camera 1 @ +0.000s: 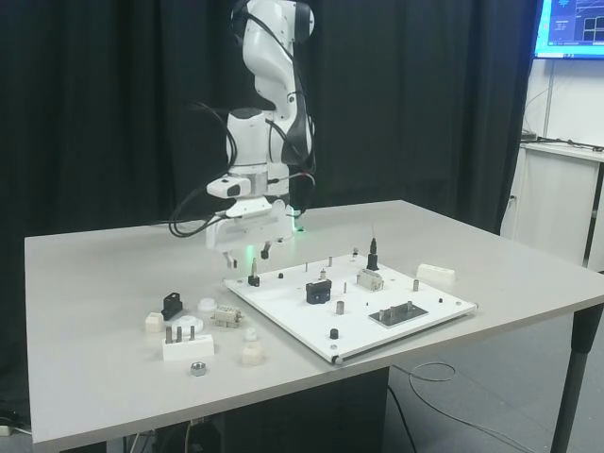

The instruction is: Pick D-SUB.

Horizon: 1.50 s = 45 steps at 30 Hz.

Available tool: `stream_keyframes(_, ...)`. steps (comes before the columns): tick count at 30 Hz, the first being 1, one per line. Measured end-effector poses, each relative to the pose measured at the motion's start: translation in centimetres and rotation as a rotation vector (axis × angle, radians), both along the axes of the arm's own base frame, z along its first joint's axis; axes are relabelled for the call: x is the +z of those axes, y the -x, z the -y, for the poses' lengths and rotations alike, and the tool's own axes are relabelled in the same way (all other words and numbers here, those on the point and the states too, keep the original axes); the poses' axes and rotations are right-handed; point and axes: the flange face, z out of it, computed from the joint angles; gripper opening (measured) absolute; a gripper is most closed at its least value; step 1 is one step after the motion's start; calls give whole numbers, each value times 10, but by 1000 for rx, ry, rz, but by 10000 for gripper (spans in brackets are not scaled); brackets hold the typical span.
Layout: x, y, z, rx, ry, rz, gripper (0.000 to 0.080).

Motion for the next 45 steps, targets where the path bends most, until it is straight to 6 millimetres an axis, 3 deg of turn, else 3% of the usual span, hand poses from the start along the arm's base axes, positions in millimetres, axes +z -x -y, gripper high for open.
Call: stream_keyframes(45, 30, -12, 20, -49, 8, 22, 800)
